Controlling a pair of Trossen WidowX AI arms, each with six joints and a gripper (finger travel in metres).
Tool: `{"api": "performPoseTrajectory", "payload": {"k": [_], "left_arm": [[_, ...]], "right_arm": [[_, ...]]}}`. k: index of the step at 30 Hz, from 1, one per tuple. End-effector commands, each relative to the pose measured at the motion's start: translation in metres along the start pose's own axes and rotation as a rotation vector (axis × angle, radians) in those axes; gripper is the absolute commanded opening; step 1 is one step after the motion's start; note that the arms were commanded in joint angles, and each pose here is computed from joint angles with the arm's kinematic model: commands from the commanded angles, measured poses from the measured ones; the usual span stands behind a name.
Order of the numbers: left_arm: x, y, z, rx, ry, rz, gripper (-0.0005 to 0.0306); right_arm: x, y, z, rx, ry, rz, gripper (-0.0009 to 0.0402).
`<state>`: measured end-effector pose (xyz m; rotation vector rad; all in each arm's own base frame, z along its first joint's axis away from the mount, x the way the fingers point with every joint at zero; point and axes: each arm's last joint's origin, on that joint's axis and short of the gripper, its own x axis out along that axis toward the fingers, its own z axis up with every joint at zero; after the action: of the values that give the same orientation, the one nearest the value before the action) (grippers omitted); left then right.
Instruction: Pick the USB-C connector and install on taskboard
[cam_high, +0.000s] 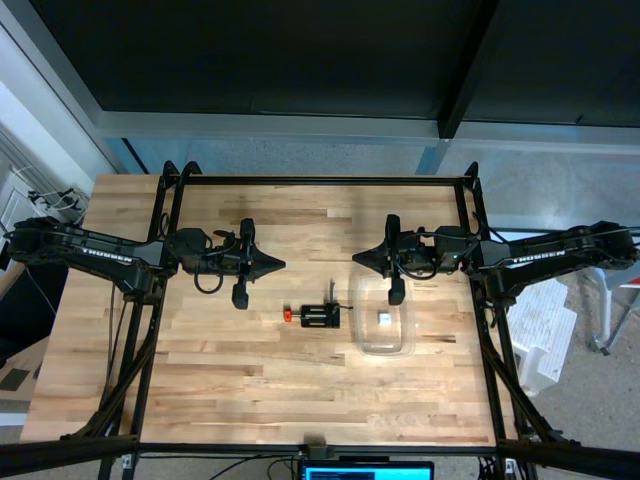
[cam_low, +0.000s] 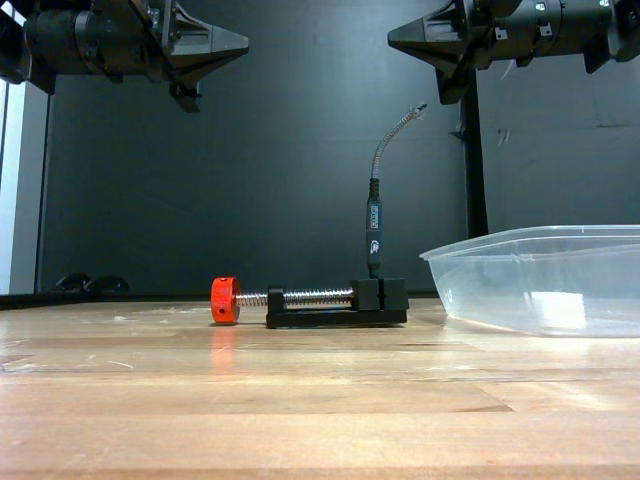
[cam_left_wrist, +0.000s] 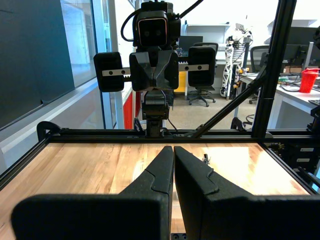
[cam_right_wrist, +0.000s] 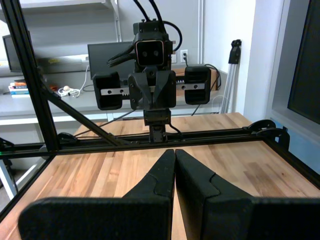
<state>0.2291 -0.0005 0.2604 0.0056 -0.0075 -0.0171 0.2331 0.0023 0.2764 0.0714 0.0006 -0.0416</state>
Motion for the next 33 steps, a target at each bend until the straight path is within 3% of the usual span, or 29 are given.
{"api": "performPoseTrajectory", "payload": {"k": [1, 33], "left_arm": [[0.0, 0.0, 0.0002, 0.0, -0.001, 0.0, 0.0], [0.0, 0.0001, 0.0002, 0.0, -0.001, 0.0, 0.0]], "right_arm": [[-0.0003, -0.0002, -0.0023, -0.003, -0.005, 0.0, 0.0], [0.0072, -0.0001, -0.0106, -0.003, 0.015, 0.007, 0.0]]}}
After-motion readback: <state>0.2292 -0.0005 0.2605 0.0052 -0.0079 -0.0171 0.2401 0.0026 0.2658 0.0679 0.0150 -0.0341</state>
